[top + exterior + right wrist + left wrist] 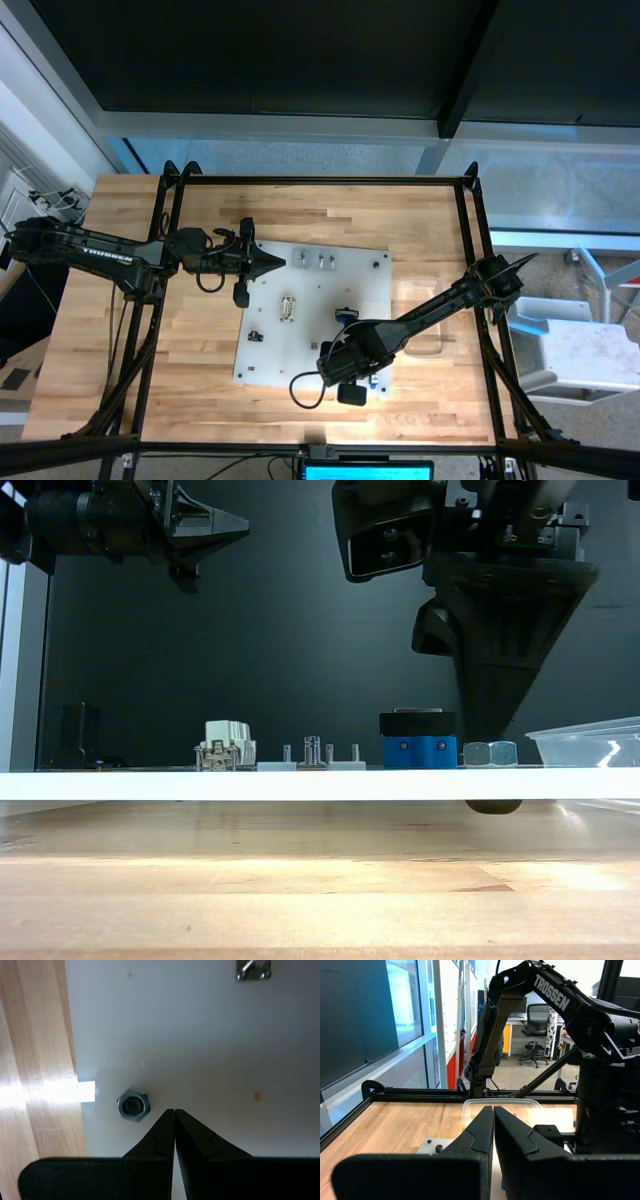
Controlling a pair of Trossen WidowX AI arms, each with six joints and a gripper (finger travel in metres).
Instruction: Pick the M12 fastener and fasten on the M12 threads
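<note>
Bench: pale wood bench point(110, 330), white board point(270, 350) at centre frame.
M12 nut point(490, 752): flat on the board near its near right edge, dark M12 stud point(133, 1105) filling its bore.
Right gripper point(174, 1110): fingers pressed together, empty, tips just beside the nut.
Left gripper point(275, 262): fingers closed, empty, upper left, above the board's far left edge.

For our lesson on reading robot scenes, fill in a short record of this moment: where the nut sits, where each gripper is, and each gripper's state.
Nut: flat on the white board near its edge, dark centre, no ribs showing; apparently on its stud
Right gripper: shut, empty, beside the nut, not gripping it
Left gripper: shut, empty, held high over the board's far left
</note>
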